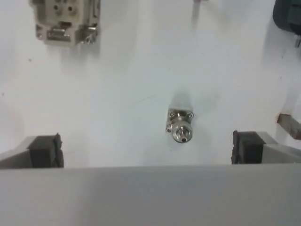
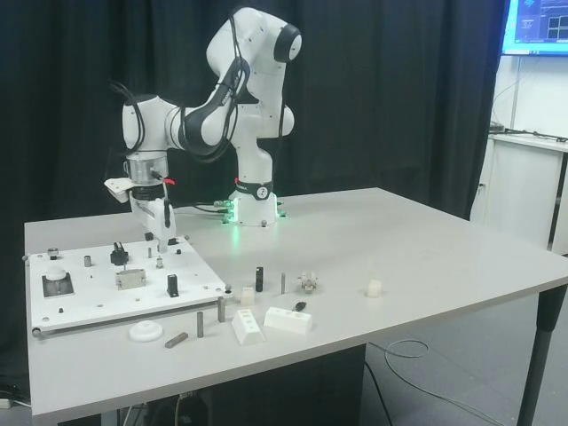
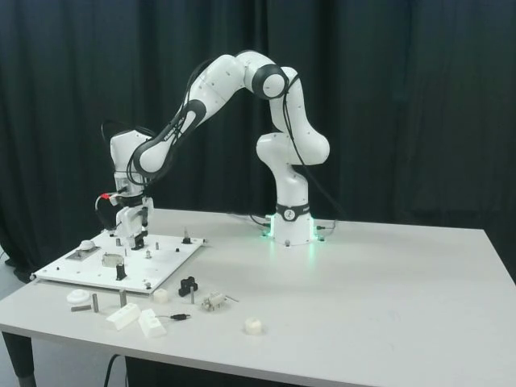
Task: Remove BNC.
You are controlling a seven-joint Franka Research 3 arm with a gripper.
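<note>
A: Black curtains close the room behind a grey worktop point(image 2: 426, 240). On its near corner lies a white board point(image 2: 89, 306), with loose small parts scattered on the worktop just beside the board's edge.

B: And the arm?

A: The white arm point(image 3: 242, 81), bolted at mid-worktop with a green light at its base, reaches out over the board. Its pincer point(image 1: 146, 149) points straight down, jaws wide apart and holding nothing; the black pads point(image 1: 46, 149) show at either side in the wrist view.

B: Where is the task's thing?

A: The BNC connector point(image 1: 181, 127), a small metal barrel on a square flange with screws at the corners, stands upright on the board. In the wrist view it sits between the two pads, nearer one of them than the other, and touches neither. A larger multi-pin connector block point(image 1: 66, 21) is fixed well apart from it.

B: Which step is in hand?

A: Judged from this, the approach: the pincer hovers above the connector, not yet at grasp. The next move calls for centring the jaws on the barrel, descending, closing on it, then probably a twist before lifting, since such fittings usually lock by bayonet.
</note>
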